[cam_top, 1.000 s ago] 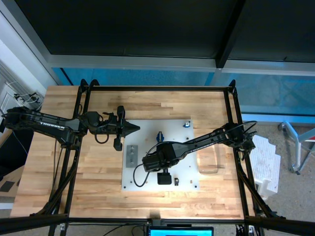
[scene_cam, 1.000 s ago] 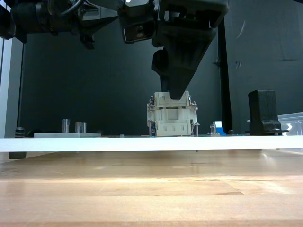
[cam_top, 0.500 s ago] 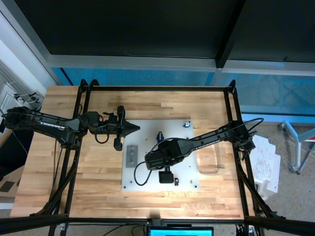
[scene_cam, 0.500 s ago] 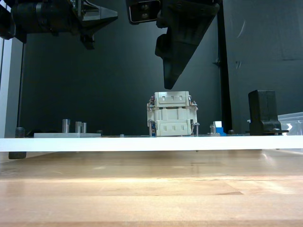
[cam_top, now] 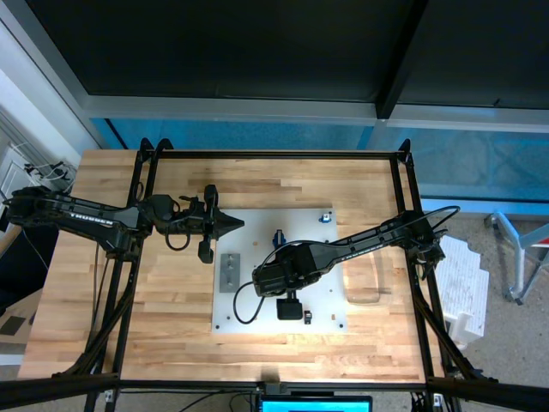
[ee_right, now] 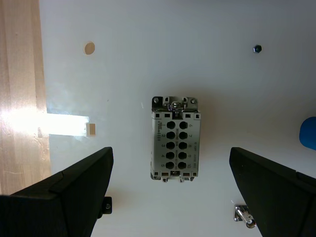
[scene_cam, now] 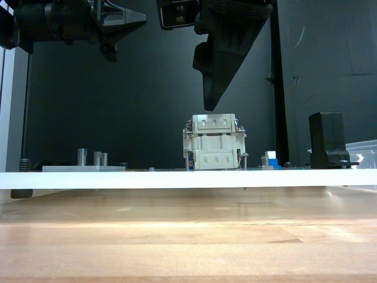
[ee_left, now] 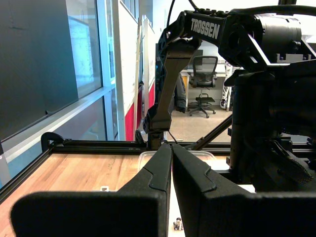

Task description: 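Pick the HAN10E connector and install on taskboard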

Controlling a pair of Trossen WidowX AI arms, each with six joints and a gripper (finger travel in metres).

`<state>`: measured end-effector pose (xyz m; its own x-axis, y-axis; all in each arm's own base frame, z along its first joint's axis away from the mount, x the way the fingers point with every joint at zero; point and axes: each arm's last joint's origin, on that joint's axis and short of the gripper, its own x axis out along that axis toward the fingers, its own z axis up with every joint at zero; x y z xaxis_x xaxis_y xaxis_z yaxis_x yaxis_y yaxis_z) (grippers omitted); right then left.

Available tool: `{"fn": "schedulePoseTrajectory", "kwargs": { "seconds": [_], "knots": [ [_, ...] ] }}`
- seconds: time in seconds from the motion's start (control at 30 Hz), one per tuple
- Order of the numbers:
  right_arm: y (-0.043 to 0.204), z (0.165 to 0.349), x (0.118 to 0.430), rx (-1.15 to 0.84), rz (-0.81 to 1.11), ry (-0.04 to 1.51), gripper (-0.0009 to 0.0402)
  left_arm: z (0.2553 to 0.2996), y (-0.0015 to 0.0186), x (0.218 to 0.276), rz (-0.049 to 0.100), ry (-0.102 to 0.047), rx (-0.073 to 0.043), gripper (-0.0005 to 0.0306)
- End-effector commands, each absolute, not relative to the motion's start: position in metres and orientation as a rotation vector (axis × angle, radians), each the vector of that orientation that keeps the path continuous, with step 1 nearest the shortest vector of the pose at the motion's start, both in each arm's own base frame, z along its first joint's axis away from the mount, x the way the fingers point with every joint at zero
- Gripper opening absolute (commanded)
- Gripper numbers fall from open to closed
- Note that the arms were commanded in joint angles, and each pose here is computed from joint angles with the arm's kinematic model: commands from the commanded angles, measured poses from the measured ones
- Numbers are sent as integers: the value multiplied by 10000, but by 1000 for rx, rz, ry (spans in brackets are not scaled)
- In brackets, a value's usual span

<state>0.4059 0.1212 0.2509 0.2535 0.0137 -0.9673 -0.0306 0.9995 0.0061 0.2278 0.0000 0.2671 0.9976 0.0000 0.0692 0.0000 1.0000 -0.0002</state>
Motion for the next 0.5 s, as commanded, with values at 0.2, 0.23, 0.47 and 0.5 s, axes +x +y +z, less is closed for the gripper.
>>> {"fn": "schedulePoseTrajectory", "kwargs": {
  "seconds": [0.2,0.23,0.47,0.5],
  "knots": [
    [1174,2614,3966,-48,61,1291,315,2672,0,2279,0,-70,0,1],
    [1156,2636,3944,-48,64,1279,311,2672,0,2279,0,-70,0,1],
    [945,2838,3721,-14,48,1187,287,2671,0,2279,0,-69,0,1],
    [903,2862,3687,-7,43,1172,283,2671,0,2279,0,-69,0,1]
  ]
}}
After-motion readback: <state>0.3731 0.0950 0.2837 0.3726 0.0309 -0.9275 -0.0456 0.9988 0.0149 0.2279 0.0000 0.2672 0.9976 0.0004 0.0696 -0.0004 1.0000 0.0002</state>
